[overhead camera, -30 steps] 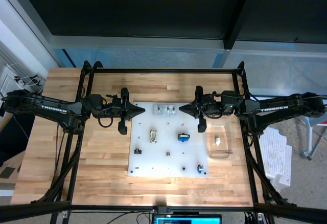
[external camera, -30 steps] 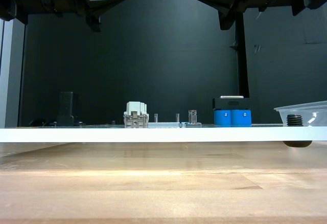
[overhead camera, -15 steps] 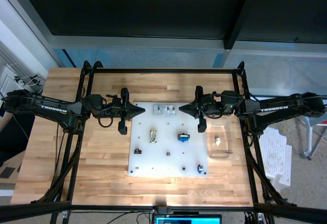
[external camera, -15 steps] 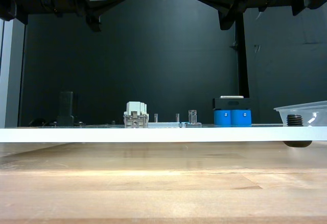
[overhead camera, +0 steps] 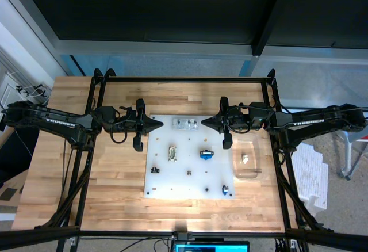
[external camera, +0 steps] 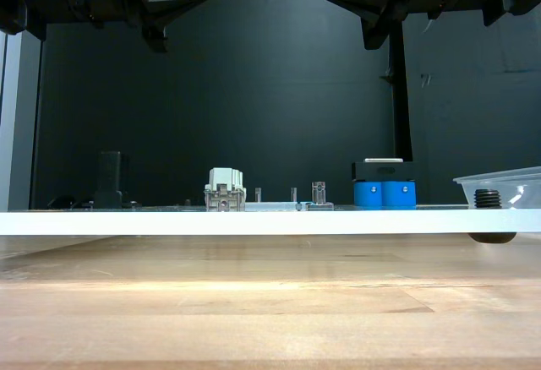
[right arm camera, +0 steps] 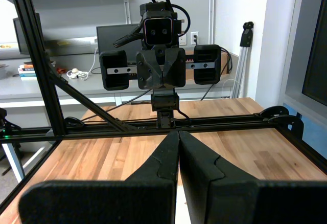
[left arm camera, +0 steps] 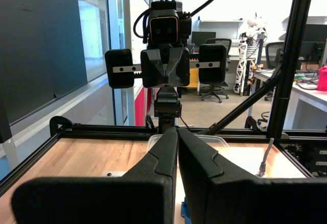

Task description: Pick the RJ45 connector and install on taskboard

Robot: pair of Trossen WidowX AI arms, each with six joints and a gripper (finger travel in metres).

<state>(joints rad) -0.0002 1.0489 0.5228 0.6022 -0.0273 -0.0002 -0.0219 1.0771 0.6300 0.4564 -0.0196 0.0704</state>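
Both arms hang high over the white board (overhead camera: 172, 183). My left gripper (overhead camera: 163, 124) (left arm camera: 178, 130) is shut with nothing between its fingers, above the board's far left edge. Facing it over the far right part, my right gripper (overhead camera: 202, 122) (right arm camera: 179, 132) is also shut and holds nothing. The clear tray (overhead camera: 253, 171) to the right holds a pale block (overhead camera: 245, 159), and no cable shows running off it. The blue jack (overhead camera: 225, 191) sits at the near right corner with a small light-grey top. I cannot tell where the connector is.
The board carries a grey-white plug housing (overhead camera: 172, 153), a blue part (overhead camera: 206, 154) and small fittings at its far edge (overhead camera: 186, 124). A black frame (overhead camera: 184, 80) rings the wooden table. In the left wrist view a thin grey strand (left arm camera: 264, 157) stands up beside the frame.
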